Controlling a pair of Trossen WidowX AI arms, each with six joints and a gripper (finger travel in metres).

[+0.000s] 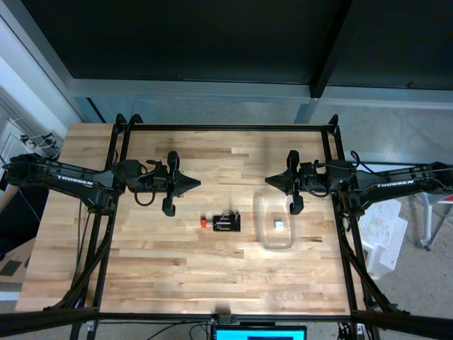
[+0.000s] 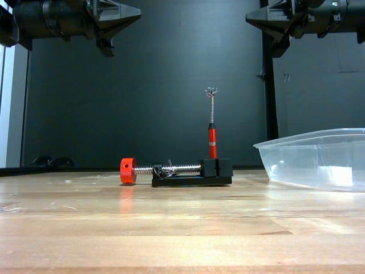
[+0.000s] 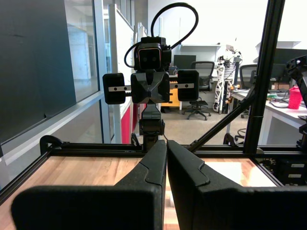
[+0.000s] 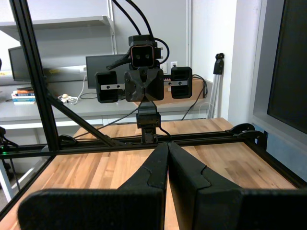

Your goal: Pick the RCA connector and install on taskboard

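Connector [image 2: 212, 137] up on vise [image 2: 192, 172], nothing holding it.
It stands well below and between the two jaw tips, cable [image 2: 212, 105] rising free. Tray [image 2: 274, 149], below the right jaws, holds only the block [image 1: 279, 224]. Left gripper [image 1: 196, 183] and right gripper [image 1: 270, 181] have jaws together, empty. Risk: if seating is shallow, the tall cable could lever it off. Bare table surrounds the vise; the tray rim is the nearest edge.

wooden table [image 1: 177, 283] beneath the left claw [image 1: 197, 183] and right claw [image 1: 267, 181]; black frame [image 1: 226, 127] around both; loose papers [image 1: 382, 237] beyond the right claw.
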